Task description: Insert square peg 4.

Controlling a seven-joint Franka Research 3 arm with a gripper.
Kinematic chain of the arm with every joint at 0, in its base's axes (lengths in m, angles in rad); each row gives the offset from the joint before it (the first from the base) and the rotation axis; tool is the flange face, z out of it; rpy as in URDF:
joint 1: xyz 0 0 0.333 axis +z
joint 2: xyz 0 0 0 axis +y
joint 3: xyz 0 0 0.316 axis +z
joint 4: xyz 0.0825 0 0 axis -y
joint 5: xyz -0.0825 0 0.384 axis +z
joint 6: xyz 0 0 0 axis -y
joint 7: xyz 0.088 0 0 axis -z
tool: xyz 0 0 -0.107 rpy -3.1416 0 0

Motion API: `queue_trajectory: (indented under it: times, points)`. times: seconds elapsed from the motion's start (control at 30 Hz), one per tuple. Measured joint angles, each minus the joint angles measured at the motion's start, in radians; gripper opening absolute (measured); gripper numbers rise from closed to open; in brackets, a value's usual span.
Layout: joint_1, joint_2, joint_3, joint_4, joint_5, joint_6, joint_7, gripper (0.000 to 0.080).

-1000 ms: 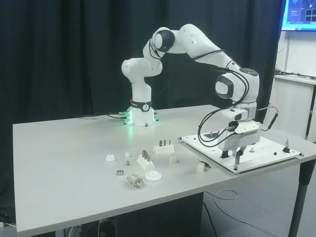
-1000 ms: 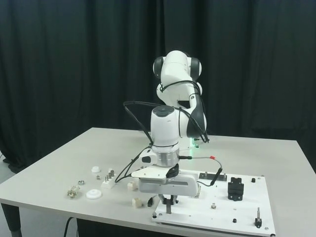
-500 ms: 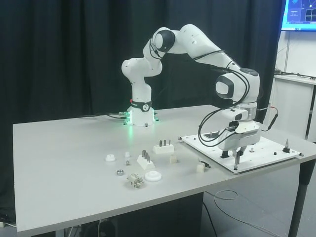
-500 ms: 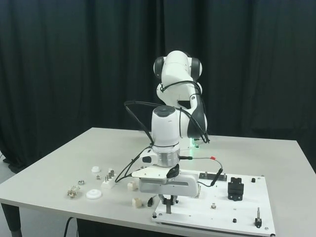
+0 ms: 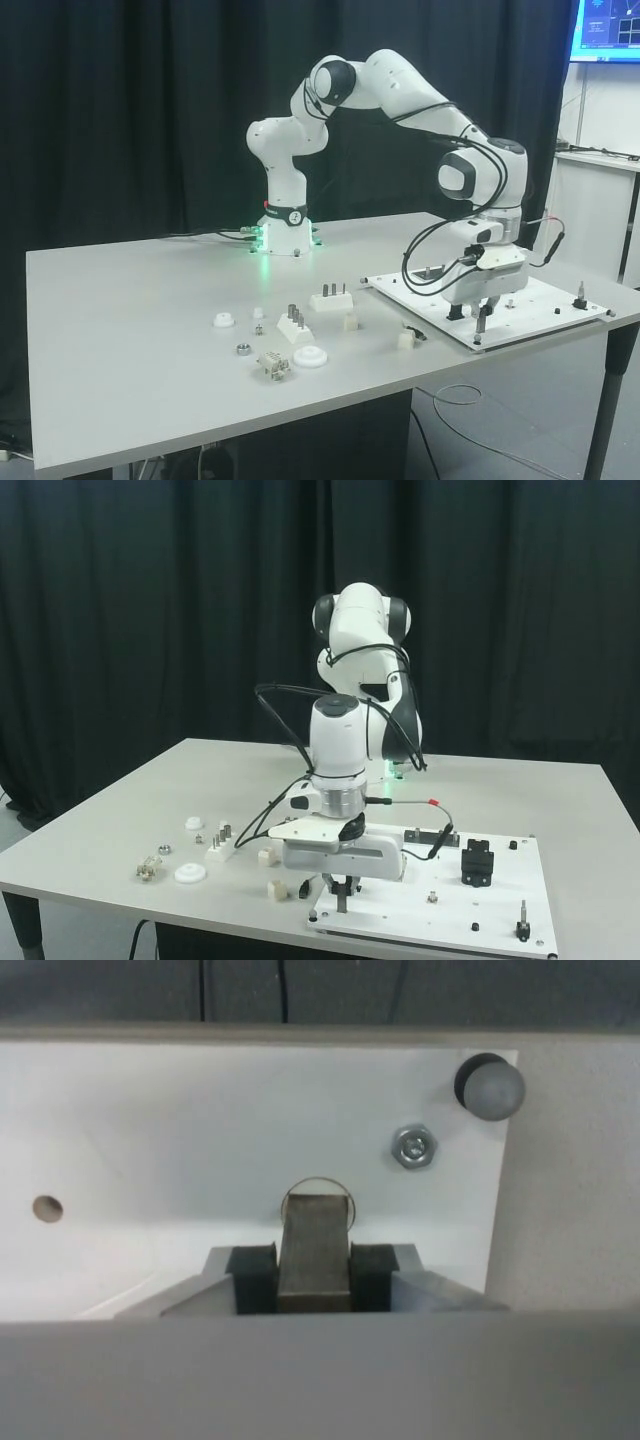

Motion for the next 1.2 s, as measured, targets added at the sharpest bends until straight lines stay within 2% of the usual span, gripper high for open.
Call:
queue_trajectory:
  times: [0.43, 0.93, 0.97, 1.13, 1.17, 1.2]
  points:
    - [0.019, 0.009, -0.019, 0.0, 0.0, 0.009, 0.03, 0.0152]
    - [0.022, 0.009, -0.023, 0.002, -0.006, 0.007, 0.013, 0.0152]
    - [0.022, 0.009, -0.024, 0.004, -0.006, 0.004, 0.013, 0.0334]
    - [0.022, 0.008, -0.03, 0.016, -0.006, -0.021, 0.013, 0.0334]
    - [0.022, 0.008, -0.031, 0.02, -0.006, -0.029, 0.013, 0.063]
    - [0.022, 0.007, -0.032, 0.025, -0.006, -0.037, 0.013, 0.063]
